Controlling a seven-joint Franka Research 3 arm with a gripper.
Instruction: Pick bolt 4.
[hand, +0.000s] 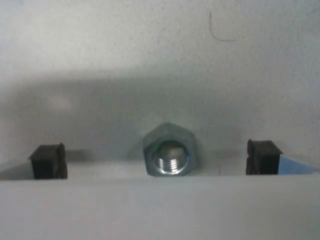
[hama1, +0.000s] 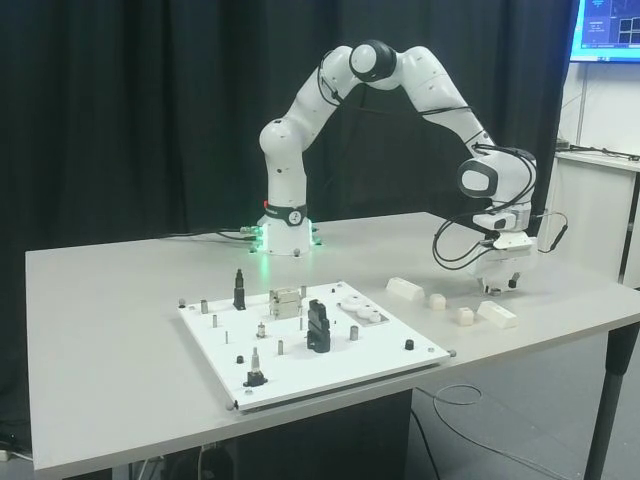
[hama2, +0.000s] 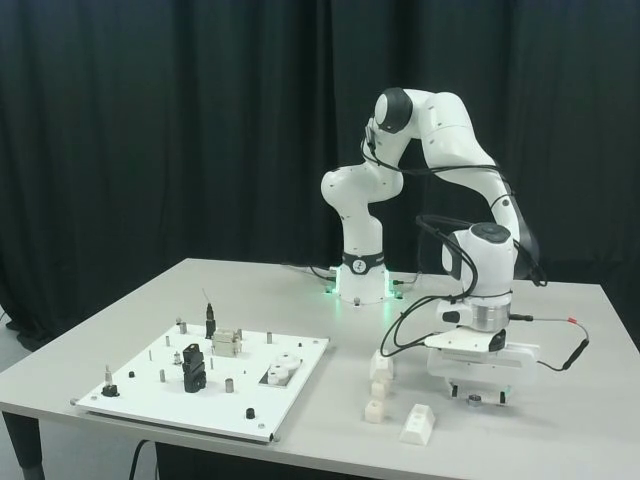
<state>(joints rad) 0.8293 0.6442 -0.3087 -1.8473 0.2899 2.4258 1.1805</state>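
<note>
the gripper (hand: 156, 161) hangs low over the grey table (hand: 150, 60), fingers (hand: 49, 161) spread wide, with the threaded metal piece (hand: 169, 156) lying between them, touching neither.

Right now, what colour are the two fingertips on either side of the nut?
Black fingertips, clearest in the wrist view, flanking the grey hex nut.
</note>
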